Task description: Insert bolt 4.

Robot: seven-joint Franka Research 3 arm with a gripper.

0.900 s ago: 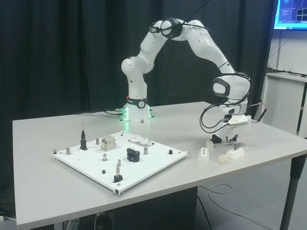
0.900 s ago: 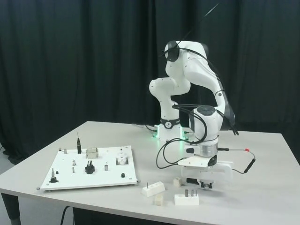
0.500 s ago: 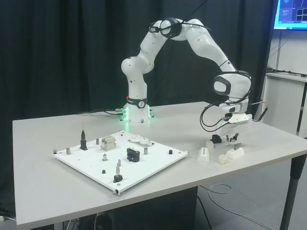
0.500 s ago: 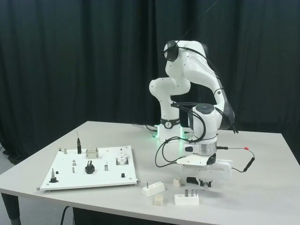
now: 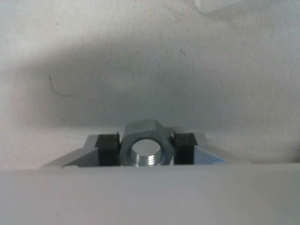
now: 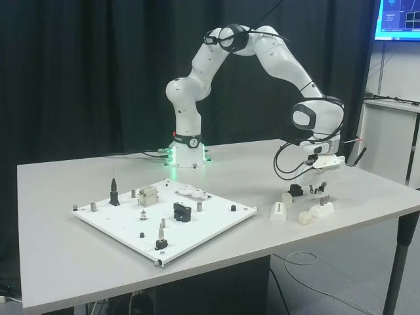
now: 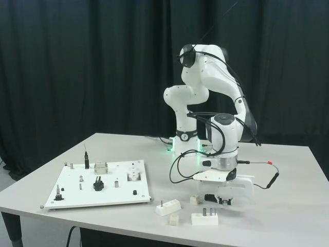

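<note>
In the wrist view a grey hex-headed bolt sits between my black finger pads, and my gripper is shut on it above the grey table. From the room cameras my gripper hangs just above the table at the right, over a white holder block that has two short bolts standing in it. The bolt in my fingers is too small to make out in the room views. The white assembly board lies well to the left of the gripper.
Around the gripper are more white blocks: a long one with a thin pin and two small cubes. The board carries several upright parts and pegs. A cable with a plug hangs off my wrist.
The wrist and gripper have risen a little, straight up from the holder block. Nothing on the table has moved.
</note>
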